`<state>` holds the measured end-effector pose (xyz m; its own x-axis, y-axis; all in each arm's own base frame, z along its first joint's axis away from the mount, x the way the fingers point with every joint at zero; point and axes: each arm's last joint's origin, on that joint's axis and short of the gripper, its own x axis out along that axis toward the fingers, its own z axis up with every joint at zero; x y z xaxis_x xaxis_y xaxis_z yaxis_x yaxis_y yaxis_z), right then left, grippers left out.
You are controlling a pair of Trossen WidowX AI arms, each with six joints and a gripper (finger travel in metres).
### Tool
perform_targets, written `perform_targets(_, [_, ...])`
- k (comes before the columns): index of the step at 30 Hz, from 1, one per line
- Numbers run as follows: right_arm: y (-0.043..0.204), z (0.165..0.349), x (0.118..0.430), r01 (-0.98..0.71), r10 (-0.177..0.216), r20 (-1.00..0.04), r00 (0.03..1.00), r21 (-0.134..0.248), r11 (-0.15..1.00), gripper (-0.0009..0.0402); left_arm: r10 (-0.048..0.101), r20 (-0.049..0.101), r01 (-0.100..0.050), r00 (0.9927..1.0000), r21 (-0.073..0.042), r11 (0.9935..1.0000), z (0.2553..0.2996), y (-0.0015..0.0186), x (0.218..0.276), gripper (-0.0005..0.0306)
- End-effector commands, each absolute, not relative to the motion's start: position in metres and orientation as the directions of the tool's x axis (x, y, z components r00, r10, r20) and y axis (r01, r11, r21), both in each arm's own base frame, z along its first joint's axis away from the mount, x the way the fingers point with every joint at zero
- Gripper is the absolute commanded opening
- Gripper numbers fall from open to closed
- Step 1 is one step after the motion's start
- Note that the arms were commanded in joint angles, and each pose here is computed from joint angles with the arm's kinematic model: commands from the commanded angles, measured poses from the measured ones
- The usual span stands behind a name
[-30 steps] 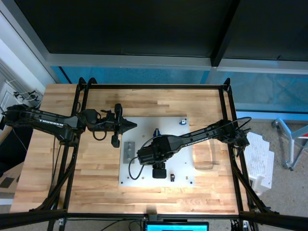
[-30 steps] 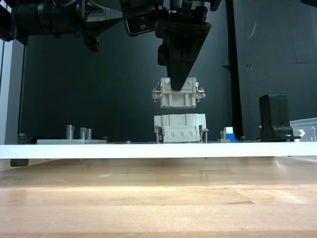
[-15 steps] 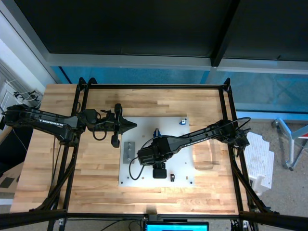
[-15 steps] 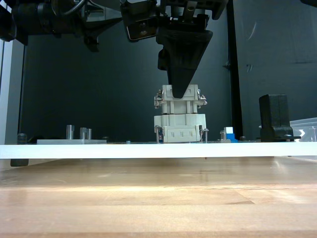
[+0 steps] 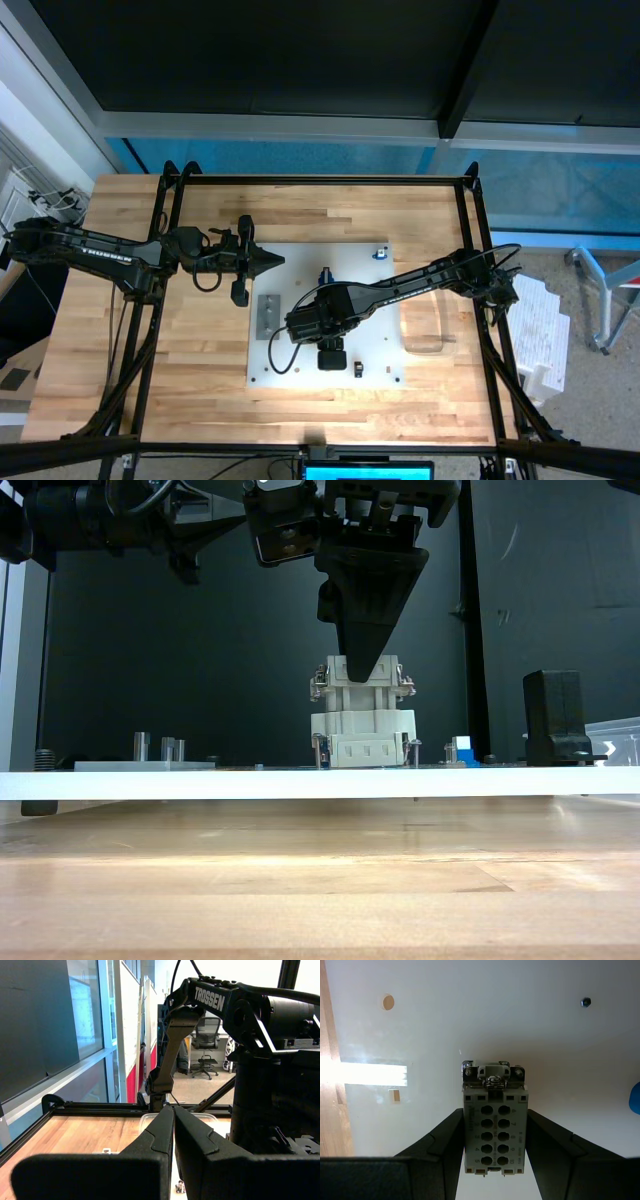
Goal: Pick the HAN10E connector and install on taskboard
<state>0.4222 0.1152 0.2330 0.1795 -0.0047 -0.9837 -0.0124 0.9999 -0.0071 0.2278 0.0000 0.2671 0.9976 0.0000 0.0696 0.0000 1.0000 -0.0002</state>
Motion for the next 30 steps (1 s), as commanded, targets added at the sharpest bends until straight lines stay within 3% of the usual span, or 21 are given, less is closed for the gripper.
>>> perform_targets(1, [0.1153,0.2330,0.4222,-0.009,-0.002,-0.984,0.179,-0.003,1.000,0.0027,0.000,0.070,0.000,0.99758,0.000,1.00000,0.2672,0.0000,0.2279,0.0001])
perform_targets(8, [0.1162,0.2331,0.4224,-0.013,0.016,-0.984,0.179,0.014,1.000,0.0027,0.000,0.070,0.000,0.99758,0.000,1.00000,0.2672,0.0000,0.2279,0.0001])
perform_targets(30, [0.1159,0.2263,0.4225,-0.013,0.017,-0.984,0.178,0.015,1.000,0.0027,0.000,0.070,0.000,0.99758,0.000,1.00000,0.2672,0.0000,0.2279,0.0001])
